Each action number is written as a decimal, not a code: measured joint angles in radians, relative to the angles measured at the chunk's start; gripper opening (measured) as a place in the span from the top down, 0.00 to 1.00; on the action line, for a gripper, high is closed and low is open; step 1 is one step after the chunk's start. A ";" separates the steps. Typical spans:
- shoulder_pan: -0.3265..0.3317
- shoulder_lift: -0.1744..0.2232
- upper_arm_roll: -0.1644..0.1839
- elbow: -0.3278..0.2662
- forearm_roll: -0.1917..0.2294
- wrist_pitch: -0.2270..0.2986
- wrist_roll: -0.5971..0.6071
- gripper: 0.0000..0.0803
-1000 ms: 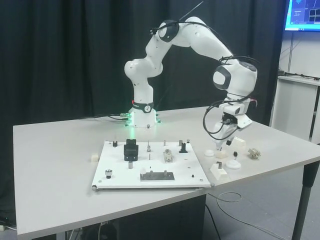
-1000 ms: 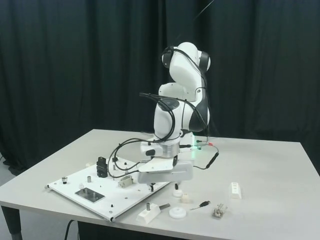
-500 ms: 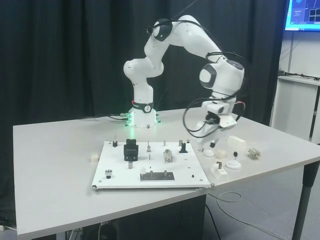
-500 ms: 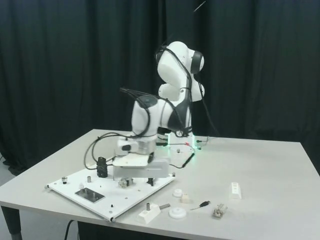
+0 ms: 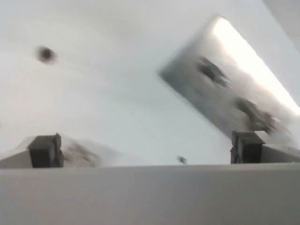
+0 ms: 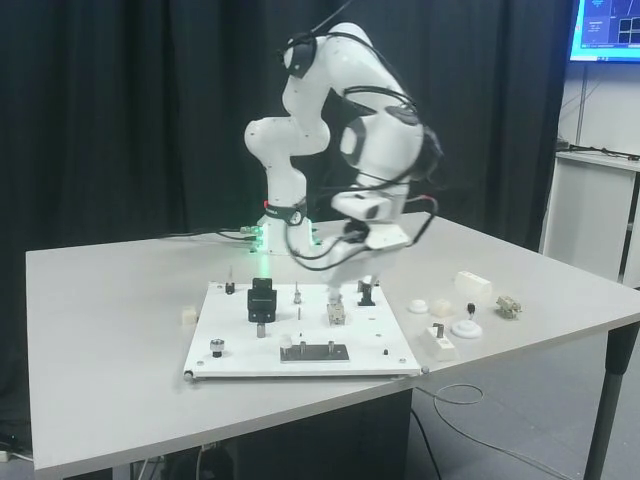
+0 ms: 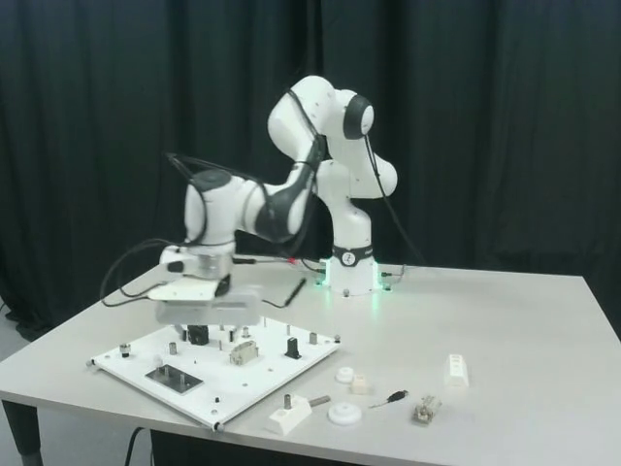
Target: Remove small gear.
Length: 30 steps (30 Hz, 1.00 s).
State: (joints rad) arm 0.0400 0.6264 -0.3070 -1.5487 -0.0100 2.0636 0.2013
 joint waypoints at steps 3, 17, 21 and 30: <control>-0.038 -0.005 0.000 -0.004 0.006 0.004 -0.043 0.00; -0.152 -0.013 -0.013 -0.064 0.153 0.111 -0.258 0.00; -0.166 -0.012 -0.018 -0.088 0.201 0.154 -0.319 0.00; -0.185 0.002 -0.021 -0.117 0.268 0.228 -0.408 0.00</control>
State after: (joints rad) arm -0.1449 0.6287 -0.3284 -1.6654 0.2584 2.2913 -0.2069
